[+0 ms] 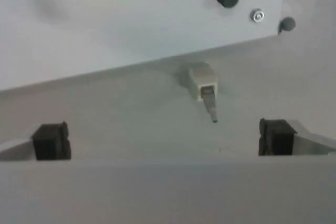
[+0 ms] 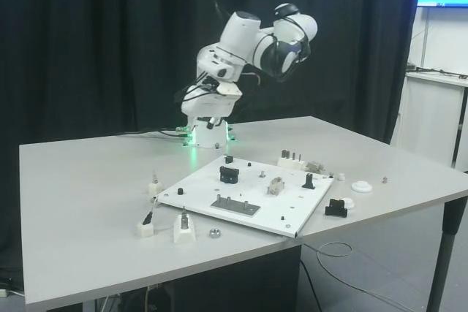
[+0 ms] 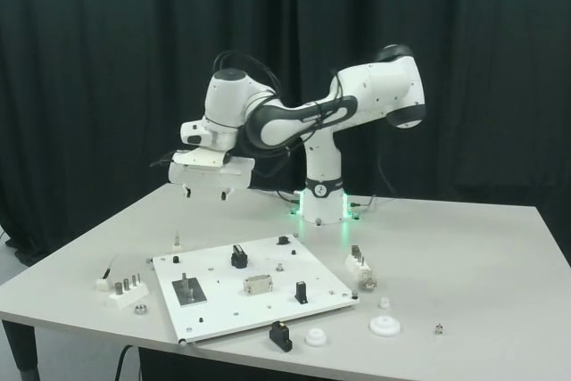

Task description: Pick Ethernet.

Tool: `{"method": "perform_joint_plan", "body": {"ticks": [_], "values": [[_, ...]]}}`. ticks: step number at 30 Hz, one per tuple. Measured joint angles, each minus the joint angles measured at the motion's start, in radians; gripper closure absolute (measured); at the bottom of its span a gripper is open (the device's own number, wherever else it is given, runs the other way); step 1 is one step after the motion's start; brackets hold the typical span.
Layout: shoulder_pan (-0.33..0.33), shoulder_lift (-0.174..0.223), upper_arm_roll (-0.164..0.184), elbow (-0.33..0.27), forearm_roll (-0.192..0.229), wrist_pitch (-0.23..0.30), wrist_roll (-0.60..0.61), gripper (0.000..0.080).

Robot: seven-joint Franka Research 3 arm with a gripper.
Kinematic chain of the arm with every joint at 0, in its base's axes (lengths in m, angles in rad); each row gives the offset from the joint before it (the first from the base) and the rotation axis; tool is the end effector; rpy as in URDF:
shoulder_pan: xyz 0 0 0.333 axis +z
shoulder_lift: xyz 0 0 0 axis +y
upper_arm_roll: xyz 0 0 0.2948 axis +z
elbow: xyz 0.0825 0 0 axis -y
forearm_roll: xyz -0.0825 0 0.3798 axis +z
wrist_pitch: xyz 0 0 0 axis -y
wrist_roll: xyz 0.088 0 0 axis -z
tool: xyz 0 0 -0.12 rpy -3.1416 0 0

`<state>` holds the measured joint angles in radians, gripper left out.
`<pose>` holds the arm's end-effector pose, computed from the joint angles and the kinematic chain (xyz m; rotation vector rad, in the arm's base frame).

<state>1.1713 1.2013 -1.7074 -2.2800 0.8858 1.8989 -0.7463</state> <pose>0.4443 -0.1981 0.3295 2.7717 -0.4016 -0.1901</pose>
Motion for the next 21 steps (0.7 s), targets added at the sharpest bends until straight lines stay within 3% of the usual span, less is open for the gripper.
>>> {"method": "perform_joint_plan", "body": {"ticks": [4,12,21], "values": [[-0.035,0.004,0.003,0.000,0.018,0.007,-0.061,0.0003],[-0.109,0.031,0.023,0.000,0.096,0.029,-0.152,0.0003],[-0.189,0.055,0.071,0.013,0.168,0.057,-0.283,0.0003]]}}
